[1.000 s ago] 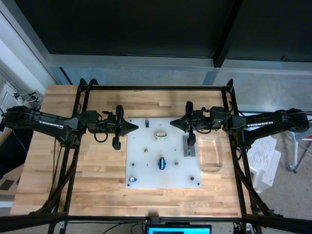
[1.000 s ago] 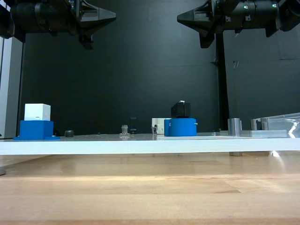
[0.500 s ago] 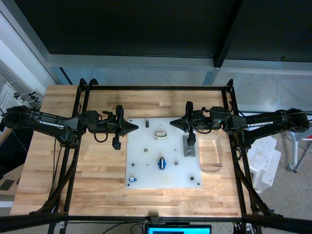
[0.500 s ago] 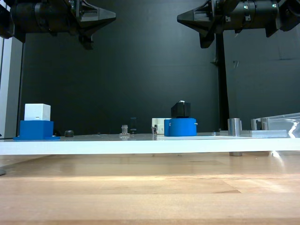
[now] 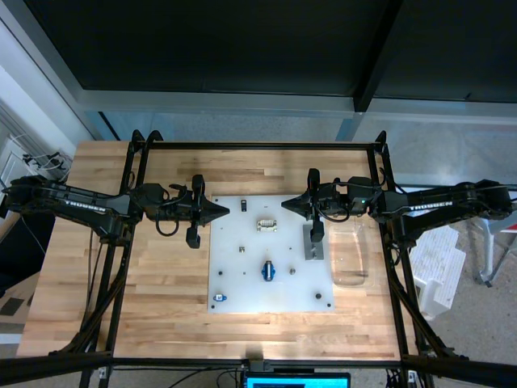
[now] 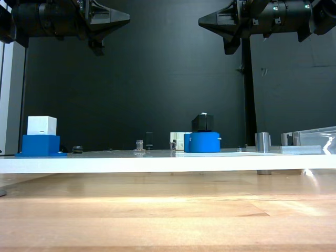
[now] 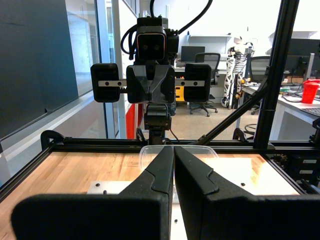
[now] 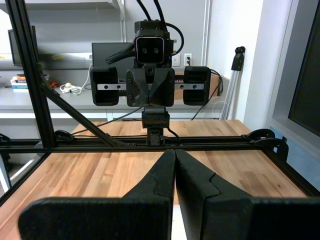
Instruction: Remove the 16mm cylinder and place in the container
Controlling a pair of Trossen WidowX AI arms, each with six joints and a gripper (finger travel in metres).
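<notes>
Wooden surface (image 5: 161, 275) is topped by a white board (image 5: 242, 283). The container (image 5: 349, 263) is set just beside the board's right edge. Left claw (image 5: 220, 210) and right claw (image 5: 289, 204) are raised high, each pressed together and empty. The cylinder (image 6: 262, 142) is seen upright on the board's right side, below the nearer right claw.

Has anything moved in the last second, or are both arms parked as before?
Nothing visibly changed. The left gripper and the right gripper hang shut and empty, high over the far part of the task board, tips facing each other. The container lies at the board's right edge as before.
</notes>
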